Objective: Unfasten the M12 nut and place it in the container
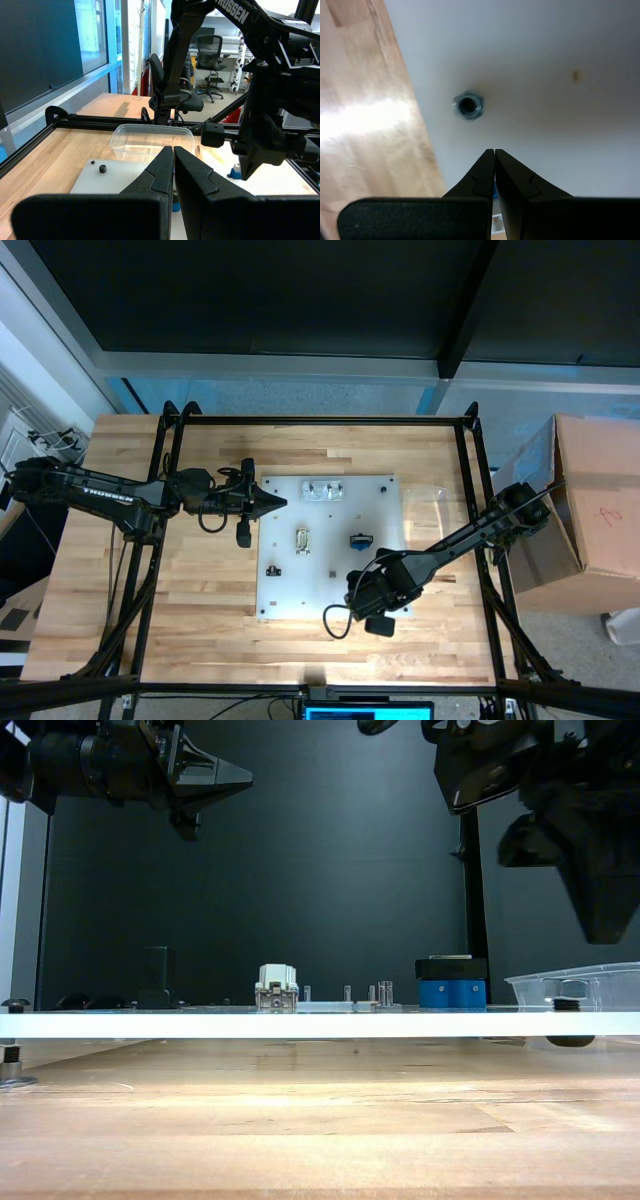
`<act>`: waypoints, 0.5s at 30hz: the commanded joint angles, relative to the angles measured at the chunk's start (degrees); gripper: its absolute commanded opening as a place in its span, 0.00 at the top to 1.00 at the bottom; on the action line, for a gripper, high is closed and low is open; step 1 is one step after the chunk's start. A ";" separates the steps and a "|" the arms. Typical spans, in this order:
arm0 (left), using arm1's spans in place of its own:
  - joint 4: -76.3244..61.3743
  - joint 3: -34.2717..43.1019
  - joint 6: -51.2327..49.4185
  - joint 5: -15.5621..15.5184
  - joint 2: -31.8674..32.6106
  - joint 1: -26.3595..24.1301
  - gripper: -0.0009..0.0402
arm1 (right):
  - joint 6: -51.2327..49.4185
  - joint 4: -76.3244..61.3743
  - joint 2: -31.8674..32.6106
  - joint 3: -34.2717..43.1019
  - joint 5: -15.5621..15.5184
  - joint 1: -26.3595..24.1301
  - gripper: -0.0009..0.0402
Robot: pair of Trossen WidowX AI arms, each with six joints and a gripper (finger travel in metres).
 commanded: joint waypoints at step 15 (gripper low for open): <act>0.00 0.00 0.00 0.00 0.00 0.00 0.98 | 0.85 0.31 1.77 3.91 0.83 -0.07 0.48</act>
